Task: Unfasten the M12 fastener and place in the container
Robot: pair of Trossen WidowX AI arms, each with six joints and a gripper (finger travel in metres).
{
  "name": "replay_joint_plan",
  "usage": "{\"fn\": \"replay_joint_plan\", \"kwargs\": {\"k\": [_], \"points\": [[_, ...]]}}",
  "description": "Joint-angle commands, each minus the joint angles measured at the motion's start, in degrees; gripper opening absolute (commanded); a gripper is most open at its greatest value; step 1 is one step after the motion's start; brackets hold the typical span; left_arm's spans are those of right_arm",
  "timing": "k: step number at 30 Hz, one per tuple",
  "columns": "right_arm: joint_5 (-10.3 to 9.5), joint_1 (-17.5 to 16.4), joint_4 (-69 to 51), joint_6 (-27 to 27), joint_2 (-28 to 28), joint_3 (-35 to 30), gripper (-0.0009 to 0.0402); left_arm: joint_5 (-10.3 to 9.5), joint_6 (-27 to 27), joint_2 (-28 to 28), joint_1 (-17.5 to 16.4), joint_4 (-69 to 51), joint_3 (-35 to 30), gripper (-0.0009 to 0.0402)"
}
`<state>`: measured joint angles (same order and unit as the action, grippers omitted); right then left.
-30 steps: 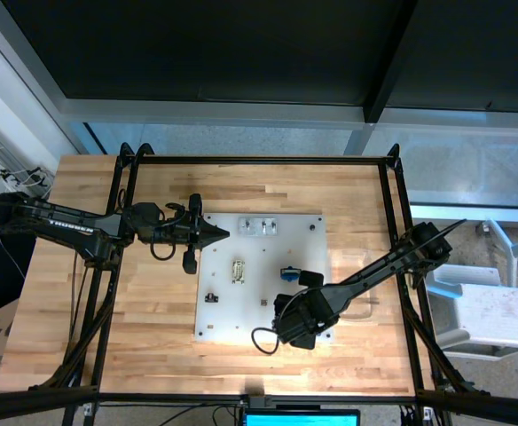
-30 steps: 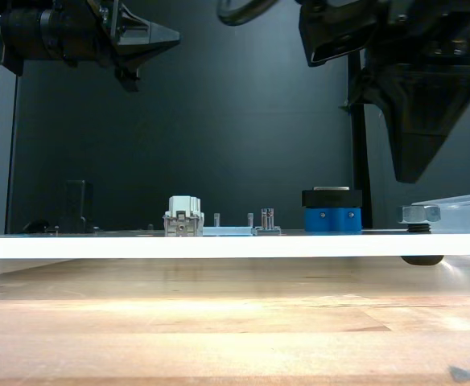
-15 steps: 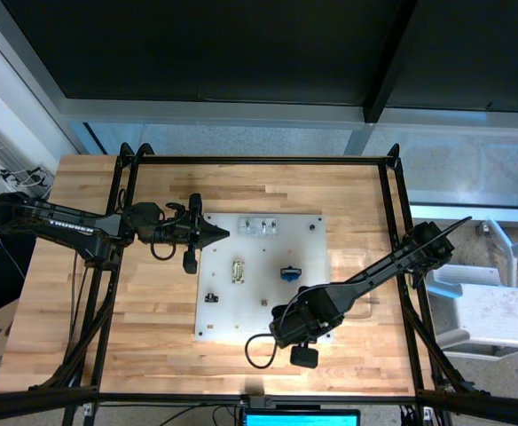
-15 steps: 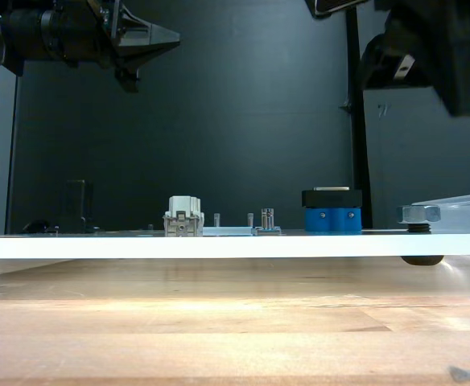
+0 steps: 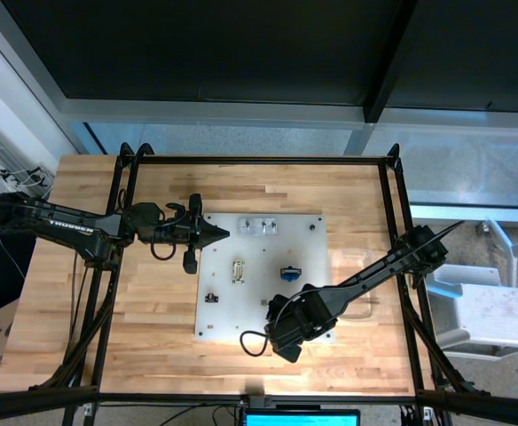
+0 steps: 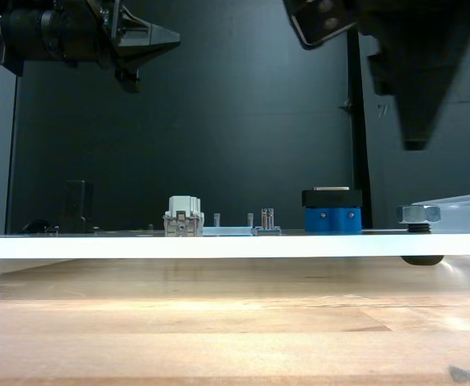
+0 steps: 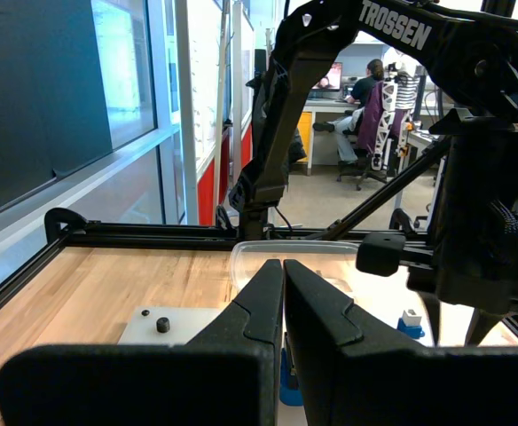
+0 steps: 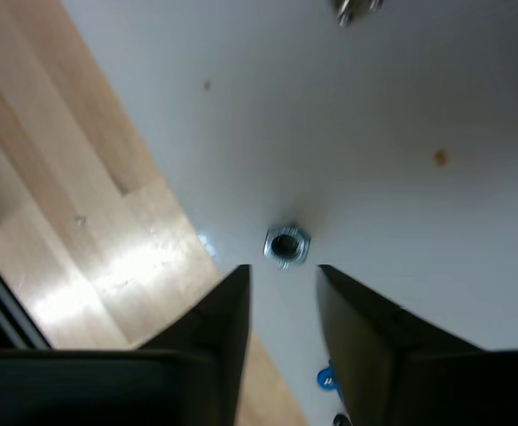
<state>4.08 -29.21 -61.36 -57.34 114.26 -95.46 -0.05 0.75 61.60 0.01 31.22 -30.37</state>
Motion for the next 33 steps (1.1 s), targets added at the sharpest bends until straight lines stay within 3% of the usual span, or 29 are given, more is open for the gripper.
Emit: {"fn": "replay_joint_plan", "kwargs": {"k": [1,5,9,33], "points": [[0.92,-0.02,-0.92,1.05,0.72,-0.59,0.0172,0.0,0.0,0.0,0.0,0.02,0.0,0.0],[0.76,0.15,-0.85,1.09,1.99,-0.57,0.0223,0.0,0.0,0.0,0.0,0.02,0.0,0.0],[0.39,0.39,-0.85,1.14,3.43,-0.48,0.0246,0.0,0.0,0.0,0.0,0.02,0.0,0.0],[-0.74,1.33,0.63,0.98,6.36,0.5,0.0246,0.0,0.0,0.0,0.0,0.11,0.0,0.0]]}}
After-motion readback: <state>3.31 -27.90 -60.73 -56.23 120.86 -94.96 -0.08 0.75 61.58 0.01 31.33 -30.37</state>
